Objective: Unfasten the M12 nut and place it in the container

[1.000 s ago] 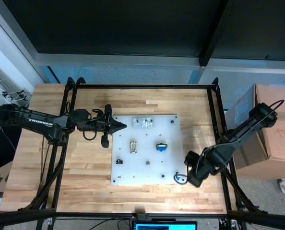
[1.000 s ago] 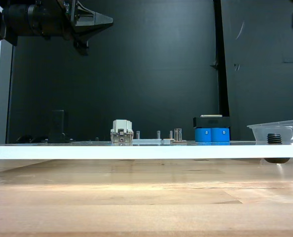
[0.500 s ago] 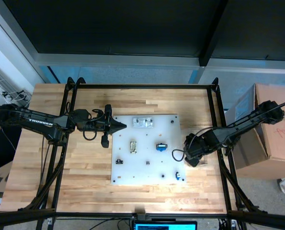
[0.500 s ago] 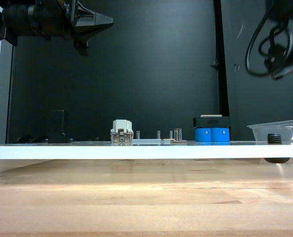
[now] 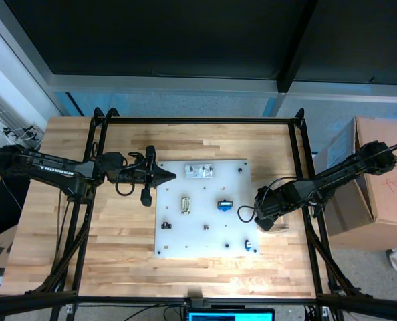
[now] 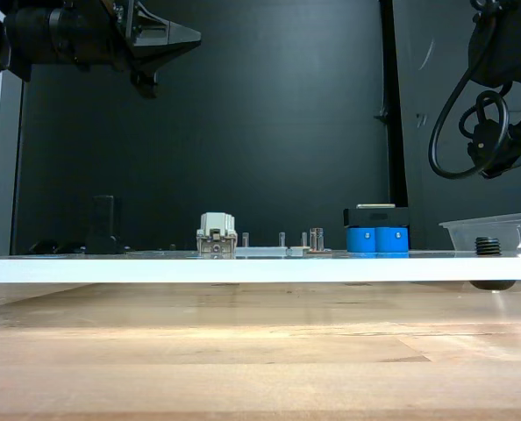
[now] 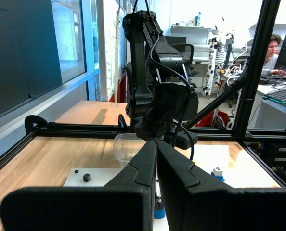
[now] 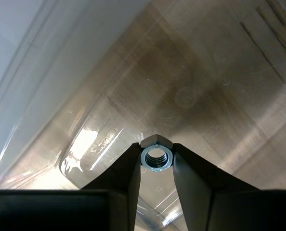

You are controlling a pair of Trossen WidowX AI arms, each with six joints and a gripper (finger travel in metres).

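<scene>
So the step in hand looks like the drop-off. The right claw point(image 8: 156, 164) grips the small silver nut point(image 8: 156, 157) between its two fingertips point(image 8: 132, 161), one pad on each side, the nut's bore facing the wrist camera. Straight below the claw lies the clear plastic floor of the container point(image 8: 191, 96), with the wooden table showing through it. The nut hangs clear of that floor, held rather than lying free. From above, this claw sits over the container just off the right edge of the white board point(image 5: 185, 234).

The black ribbed stud point(image 6: 488, 246), off to the claw's near side and lower, shows bare ribs in the low view. By my reading the unscrewing is done and only the release is left.

The next move calls for little: part the fingers enough for the nut to fall away from both pads, while the claw is above the container's floor and inside its walls. A nut dropped from height could bounce or roll, so a lower release seems safer to me.

The left claw point(image 7: 156, 144) hangs high over the board's far left edge, well apart from the right claw, fingers pressed together on nothing.
</scene>
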